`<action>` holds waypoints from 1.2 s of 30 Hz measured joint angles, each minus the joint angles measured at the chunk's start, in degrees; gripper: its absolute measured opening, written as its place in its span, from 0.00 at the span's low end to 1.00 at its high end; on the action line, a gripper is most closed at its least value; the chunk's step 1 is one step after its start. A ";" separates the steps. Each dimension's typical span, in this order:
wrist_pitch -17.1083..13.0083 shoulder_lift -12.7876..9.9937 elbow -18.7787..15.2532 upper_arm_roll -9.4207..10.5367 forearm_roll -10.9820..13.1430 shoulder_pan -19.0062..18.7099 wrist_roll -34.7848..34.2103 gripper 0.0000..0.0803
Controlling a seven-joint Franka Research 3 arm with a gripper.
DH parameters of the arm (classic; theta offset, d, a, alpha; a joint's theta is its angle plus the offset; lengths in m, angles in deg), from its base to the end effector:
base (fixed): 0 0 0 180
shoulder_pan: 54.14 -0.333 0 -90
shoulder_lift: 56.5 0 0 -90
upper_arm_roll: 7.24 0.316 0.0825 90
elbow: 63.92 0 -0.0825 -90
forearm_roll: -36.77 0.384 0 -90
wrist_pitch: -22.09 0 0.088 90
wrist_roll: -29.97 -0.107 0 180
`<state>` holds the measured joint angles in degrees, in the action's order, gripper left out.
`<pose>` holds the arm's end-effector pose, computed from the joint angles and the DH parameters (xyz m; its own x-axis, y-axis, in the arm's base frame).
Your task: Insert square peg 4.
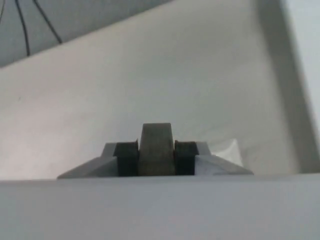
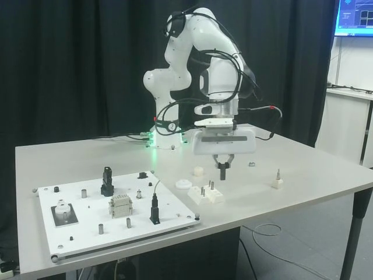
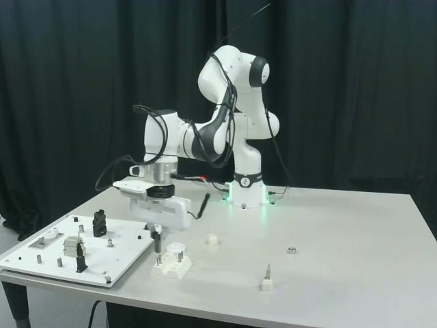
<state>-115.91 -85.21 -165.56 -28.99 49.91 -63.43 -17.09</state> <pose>0.6621 -0.1193 0.3112 0.4092 -0.9047 0.1187 -0.8970 -0.4227 -0.1297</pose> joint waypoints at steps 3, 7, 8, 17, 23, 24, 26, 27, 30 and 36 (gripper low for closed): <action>0.00 -1.03 1.50 -0.86 -0.04 0.23 -1.11 0.19; 0.00 -2.32 3.40 -1.78 -0.04 0.84 -6.62 0.19; 0.00 -2.64 3.88 -1.98 -0.04 1.02 -8.35 0.19; 0.00 -4.63 7.28 -2.45 -0.23 3.39 -15.61 0.19; 0.00 -5.69 8.60 -2.47 -0.31 4.87 -22.06 0.19; 0.00 -5.88 8.78 -2.47 -0.31 5.08 -22.80 0.19; 0.00 -6.29 9.10 -2.54 -0.31 5.46 -24.98 0.19; 0.00 -6.54 9.28 -2.56 -0.31 5.68 -26.70 0.19; -0.04 -7.26 9.77 -2.65 -0.39 6.19 -32.92 0.19; -0.62 -8.95 10.98 -2.73 -2.66 6.88 -42.57 0.19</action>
<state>-116.52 -94.16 -154.58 -31.71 47.25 -56.55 -59.66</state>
